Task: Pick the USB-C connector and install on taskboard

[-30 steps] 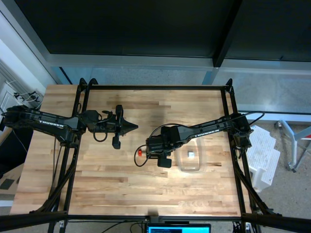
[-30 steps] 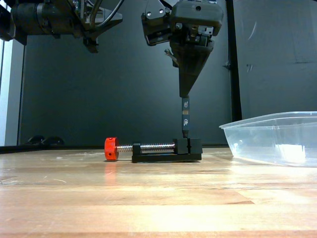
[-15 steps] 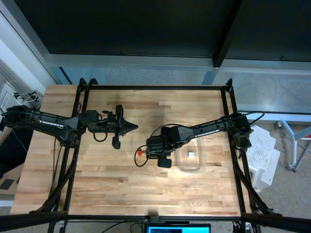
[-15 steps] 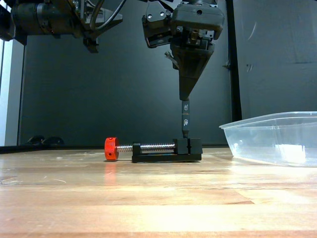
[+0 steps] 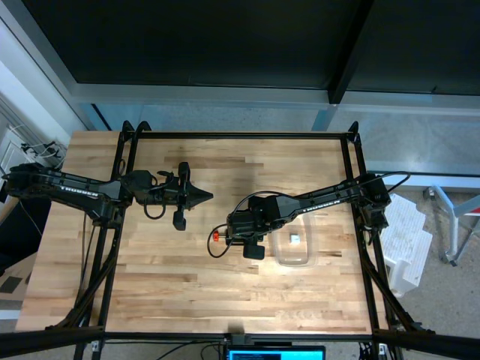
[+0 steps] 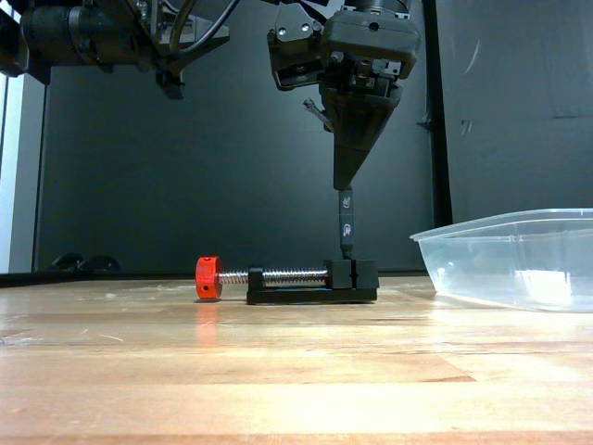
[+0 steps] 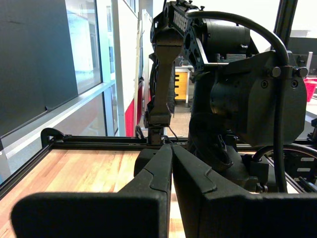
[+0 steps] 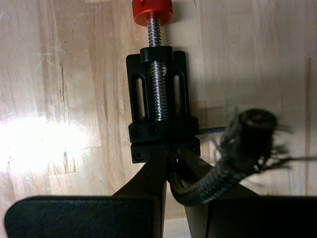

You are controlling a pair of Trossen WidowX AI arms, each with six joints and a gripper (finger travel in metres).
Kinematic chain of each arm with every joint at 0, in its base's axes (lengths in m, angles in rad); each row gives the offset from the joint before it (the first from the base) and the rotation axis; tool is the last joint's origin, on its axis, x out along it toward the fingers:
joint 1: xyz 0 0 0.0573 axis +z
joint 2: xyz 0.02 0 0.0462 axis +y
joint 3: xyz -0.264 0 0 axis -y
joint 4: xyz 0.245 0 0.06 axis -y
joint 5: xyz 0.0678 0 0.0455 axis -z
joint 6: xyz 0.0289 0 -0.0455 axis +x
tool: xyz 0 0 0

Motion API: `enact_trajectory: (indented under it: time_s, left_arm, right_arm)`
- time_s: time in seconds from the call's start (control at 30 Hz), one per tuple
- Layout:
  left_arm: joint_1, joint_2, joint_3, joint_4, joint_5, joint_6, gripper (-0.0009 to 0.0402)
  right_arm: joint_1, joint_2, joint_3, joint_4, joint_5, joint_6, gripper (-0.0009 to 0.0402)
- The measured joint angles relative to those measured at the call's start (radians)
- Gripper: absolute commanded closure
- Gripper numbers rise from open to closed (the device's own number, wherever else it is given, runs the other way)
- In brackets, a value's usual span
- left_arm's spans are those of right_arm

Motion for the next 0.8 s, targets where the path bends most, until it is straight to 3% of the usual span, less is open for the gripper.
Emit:
enact_trajectory:
  time_s: [0.37,0.8]
  left_arm:
    - [0.000,0.000,0.000,0.000,0.000,0.000,0.0393]
    - [0.000,0.000,0.000,0.000,0.000,0.000,0.0393]
  right_arm:
    - [0.000,0.010,-0.012,-0.006,-0.009,0.000,0.0293]
    - [0.000,-0.101,-0.004,-0.005,-0.003,0.003,0.0189]
